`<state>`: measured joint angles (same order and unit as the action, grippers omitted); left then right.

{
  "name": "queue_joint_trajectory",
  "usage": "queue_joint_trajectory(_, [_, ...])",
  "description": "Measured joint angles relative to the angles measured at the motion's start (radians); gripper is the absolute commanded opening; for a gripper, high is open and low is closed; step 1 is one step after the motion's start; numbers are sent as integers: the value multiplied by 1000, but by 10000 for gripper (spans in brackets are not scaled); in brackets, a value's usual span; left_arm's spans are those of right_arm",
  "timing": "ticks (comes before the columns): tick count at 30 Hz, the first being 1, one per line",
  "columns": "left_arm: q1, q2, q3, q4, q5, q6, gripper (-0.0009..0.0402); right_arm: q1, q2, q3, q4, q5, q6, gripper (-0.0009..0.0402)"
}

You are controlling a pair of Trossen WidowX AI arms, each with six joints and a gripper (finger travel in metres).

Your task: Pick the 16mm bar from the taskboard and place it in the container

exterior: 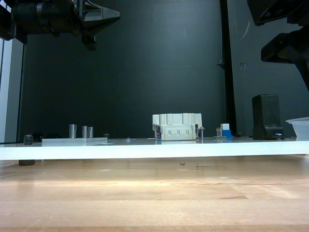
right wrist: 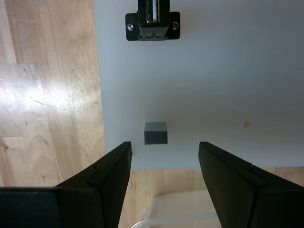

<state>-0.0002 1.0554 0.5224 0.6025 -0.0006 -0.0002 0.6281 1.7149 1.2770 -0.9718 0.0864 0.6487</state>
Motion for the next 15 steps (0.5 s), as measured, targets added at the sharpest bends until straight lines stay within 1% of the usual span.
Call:
queue_joint_trajectory(5, [0, 0, 0, 0, 0, 0, 0, 5, 18, 0, 15, 1, -7, 197])
queue_joint_trajectory(7, [0, 0, 0, 0, 0, 0, 0, 6, 25, 0, 15, 6, -10, 197])
queue_joint_trajectory(10, [0, 0, 0, 0, 0, 0, 0, 9, 31, 0, 16, 26, -11, 197])
queue_joint_trajectory(15, [0, 0, 0, 0, 0, 0, 0, 11, 32, 0, 19, 31, -11, 197])
